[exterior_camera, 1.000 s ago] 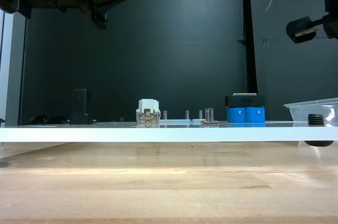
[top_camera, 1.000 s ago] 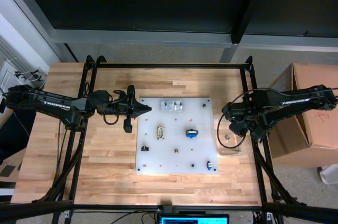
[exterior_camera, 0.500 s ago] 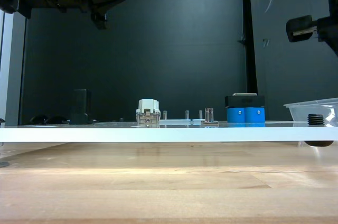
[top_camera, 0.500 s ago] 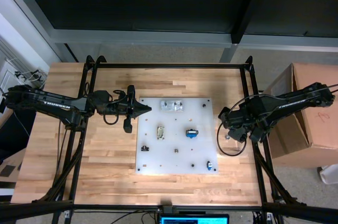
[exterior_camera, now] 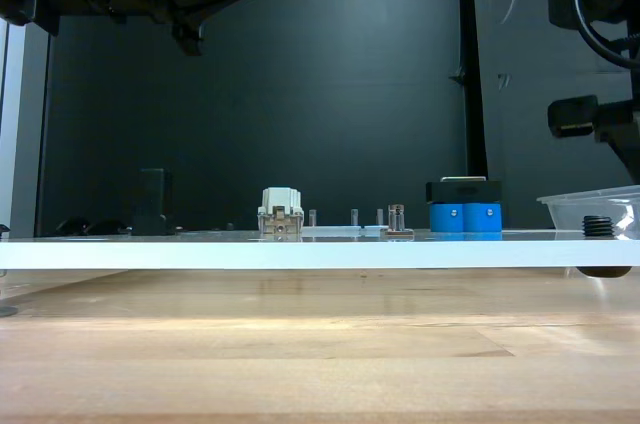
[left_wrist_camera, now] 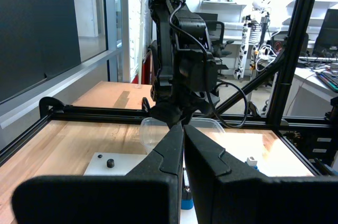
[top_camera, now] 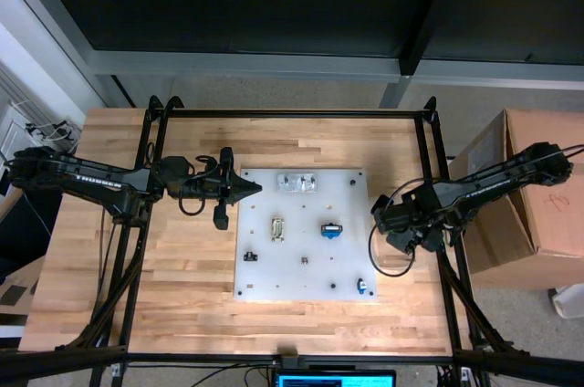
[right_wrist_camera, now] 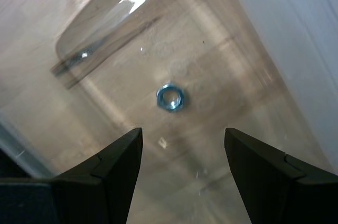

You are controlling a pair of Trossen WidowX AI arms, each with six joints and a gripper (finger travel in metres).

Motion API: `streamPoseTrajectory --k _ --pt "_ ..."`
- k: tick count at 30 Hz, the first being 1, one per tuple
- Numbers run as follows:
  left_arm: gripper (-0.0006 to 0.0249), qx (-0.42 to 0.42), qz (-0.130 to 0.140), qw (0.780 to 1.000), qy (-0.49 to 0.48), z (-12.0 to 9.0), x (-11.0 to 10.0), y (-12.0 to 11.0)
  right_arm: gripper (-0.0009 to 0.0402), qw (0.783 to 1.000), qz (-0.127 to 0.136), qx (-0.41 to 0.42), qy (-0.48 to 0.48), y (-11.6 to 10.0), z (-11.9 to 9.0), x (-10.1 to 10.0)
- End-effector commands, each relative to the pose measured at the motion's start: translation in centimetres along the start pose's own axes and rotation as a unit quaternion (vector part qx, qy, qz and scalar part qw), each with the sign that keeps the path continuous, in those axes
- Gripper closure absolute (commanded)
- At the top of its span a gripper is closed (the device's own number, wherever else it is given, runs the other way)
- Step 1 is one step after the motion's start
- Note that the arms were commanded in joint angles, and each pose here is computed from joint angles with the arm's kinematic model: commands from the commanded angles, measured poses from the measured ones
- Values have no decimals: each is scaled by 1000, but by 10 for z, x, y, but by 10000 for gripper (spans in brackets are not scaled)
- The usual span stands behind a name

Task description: Pick the M12 nut and place it on its threads and fasten

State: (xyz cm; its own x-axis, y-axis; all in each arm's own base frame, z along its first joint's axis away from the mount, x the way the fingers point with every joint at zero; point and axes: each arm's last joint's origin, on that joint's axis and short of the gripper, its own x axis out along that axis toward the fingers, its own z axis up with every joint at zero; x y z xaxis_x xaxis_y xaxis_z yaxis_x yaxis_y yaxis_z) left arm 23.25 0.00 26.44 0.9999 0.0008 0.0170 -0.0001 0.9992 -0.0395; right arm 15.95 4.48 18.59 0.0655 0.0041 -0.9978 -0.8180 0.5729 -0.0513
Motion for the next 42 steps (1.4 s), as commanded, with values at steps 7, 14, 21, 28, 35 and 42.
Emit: streamPoseTrajectory --k 7,14,21,28,35,42 --pt "243 0 0 1000 0 0 0 0 187 1000 0 -13 2 5 1 25" --pt "243 0 0 1000 0 0 0 0 189 1000 1 -14 0 3 5 37" --pt "243 0 0 1000 0 0 0 0 190 1000 -1 -5 -1 1 7 40" --pt "243 0 0 1000 0 0 0 0 214 1000 -1 12 -2 1 7 40" --pt "243 0 0 1000 0 0 0 0 263 1000 2 22 -4 2 8 40" --pt "243 0 0 1000 0 0 0 0 311 1000 3 21 -3 2 8 40"
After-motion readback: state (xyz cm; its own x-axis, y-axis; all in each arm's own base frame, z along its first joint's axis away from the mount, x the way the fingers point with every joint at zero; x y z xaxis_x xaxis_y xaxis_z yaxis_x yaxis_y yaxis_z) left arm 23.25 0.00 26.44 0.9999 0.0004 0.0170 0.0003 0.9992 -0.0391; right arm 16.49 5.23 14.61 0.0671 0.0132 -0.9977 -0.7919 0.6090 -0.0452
